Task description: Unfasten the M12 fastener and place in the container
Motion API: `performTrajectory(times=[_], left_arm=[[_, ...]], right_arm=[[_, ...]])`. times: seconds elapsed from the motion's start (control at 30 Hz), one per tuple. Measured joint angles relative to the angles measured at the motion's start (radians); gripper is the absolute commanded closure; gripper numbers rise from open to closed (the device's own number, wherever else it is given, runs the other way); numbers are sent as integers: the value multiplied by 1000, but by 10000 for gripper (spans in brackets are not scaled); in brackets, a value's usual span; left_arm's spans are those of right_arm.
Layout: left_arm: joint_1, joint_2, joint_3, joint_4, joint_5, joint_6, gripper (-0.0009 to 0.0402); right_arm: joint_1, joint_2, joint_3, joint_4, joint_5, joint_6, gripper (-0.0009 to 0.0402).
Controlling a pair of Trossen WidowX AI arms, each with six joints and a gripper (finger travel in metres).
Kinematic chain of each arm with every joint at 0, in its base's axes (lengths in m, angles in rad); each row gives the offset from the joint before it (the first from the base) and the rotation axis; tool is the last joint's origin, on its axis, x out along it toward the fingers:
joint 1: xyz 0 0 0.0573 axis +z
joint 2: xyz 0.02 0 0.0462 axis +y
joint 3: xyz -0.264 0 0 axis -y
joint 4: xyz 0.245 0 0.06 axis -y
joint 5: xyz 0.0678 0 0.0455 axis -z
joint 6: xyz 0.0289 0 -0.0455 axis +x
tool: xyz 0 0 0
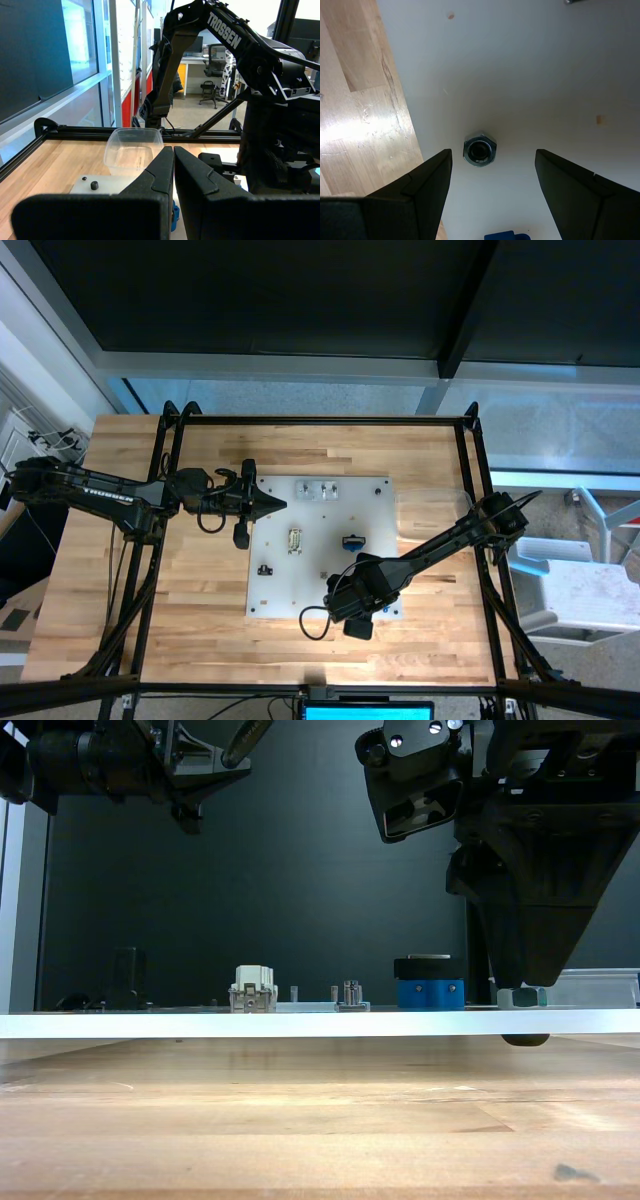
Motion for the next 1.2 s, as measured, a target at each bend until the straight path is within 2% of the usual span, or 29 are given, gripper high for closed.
performTrajectory(times=[0.17,0.93,1.2], left_arm=[[0,0,0,0,0,0,393],[0,0,0,0,0,0,393],[0,0,0,0,0,0,393]], right_arm=[[-2,0,-1,5,24,8,162],[-5,-2,-44,46,24,28,164],[-7,-2,-47,56,22,27,225]])
